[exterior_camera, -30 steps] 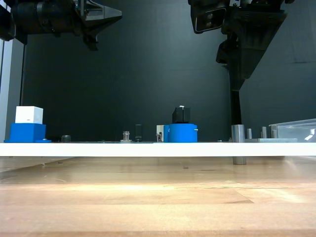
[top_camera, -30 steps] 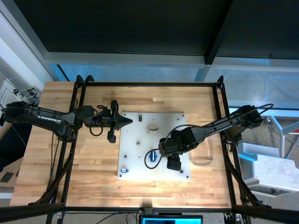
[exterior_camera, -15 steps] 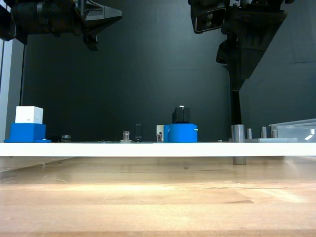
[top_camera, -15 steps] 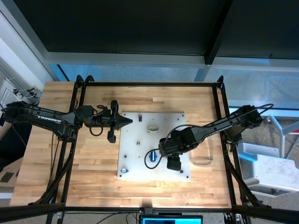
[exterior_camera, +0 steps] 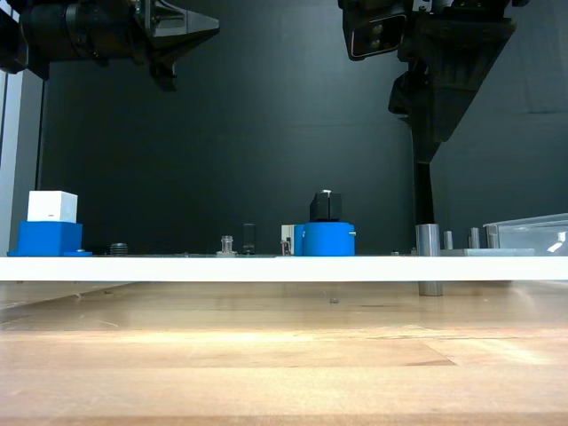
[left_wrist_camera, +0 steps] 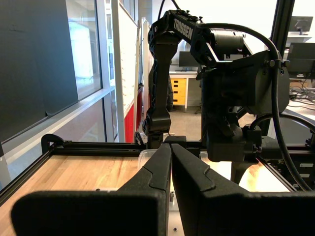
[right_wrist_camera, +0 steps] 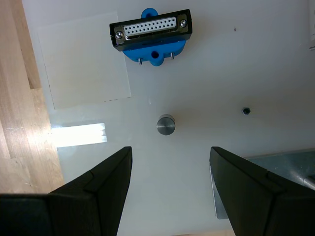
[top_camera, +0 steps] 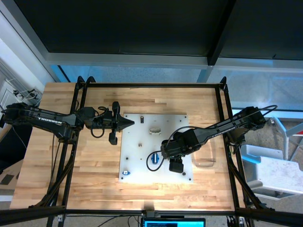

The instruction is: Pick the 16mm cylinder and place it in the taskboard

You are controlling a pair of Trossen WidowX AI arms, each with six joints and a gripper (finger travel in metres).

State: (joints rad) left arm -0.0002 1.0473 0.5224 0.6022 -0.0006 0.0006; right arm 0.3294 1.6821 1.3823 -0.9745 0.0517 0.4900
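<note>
Cylinder in taskboard under right gripper (spread); left gripper hovers leftward.

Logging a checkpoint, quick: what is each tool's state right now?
Left tool: shut, empty, raised at the left edge of the taskboard.
Right tool: open, empty, above the 16mm cylinder upright on the taskboard.

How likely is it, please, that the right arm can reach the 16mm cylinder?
Probably yes: the right pincer hangs open above the 16mm cylinder, upright on the taskboard, nothing between. The left pincer, shut, sits high at the board's left edge.
</note>
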